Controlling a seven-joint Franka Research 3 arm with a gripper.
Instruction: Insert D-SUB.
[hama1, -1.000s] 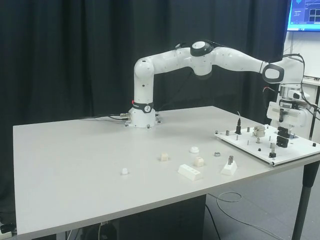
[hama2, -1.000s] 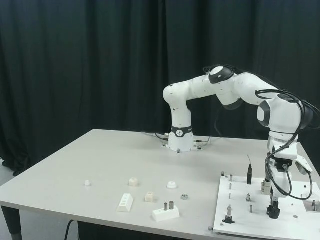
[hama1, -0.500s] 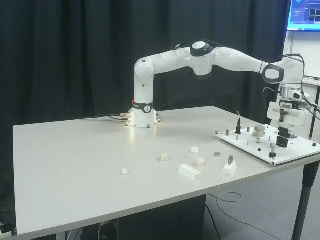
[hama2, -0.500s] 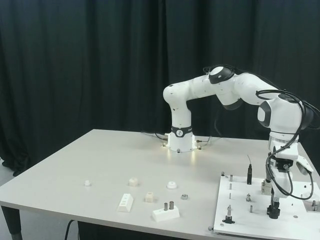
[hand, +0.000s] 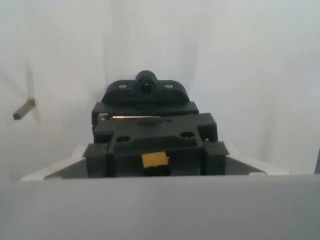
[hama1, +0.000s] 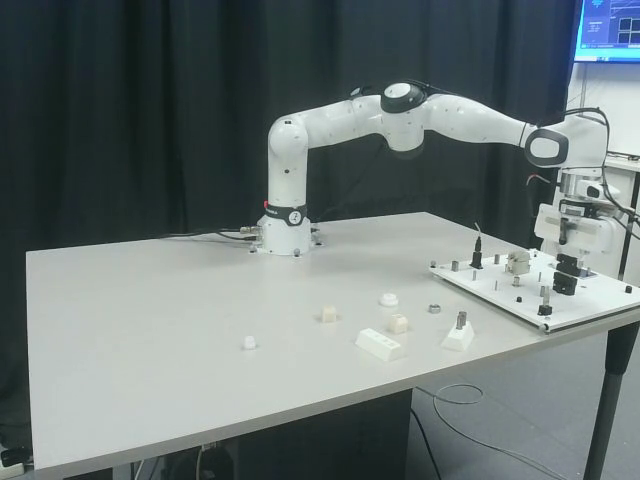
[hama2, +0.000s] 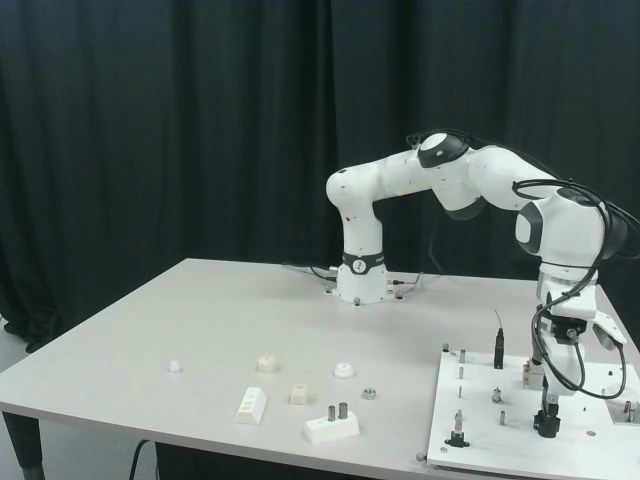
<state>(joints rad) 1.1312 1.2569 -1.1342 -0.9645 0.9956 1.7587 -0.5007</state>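
The white arm (hama1: 400, 110) is reaching out from its base across the grey table (hama1: 160, 320) and hanging over the white board (hama2: 520, 440) at the far end. The gripper (hama1: 565, 282) is pointing straight down over the board, with its tip just above the surface or touching it; I can't tell which from either room camera.

In the wrist view the black connector (hand: 150, 135) is sitting right between the fingers, filling the middle of the shot, so the gripper is clamping it. It has a rounded black cap with two small screws on top, and the white board is showing behind it. A little grey pin (hand: 24, 109) is sticking out of the board off to one side.

The rest of the board is carrying several short pegs and a thin black post (hama2: 497, 352). Loose white blocks (hama2: 250, 405) and a small white ring (hama2: 343, 370) are lying on the table, well apart from the gripper.
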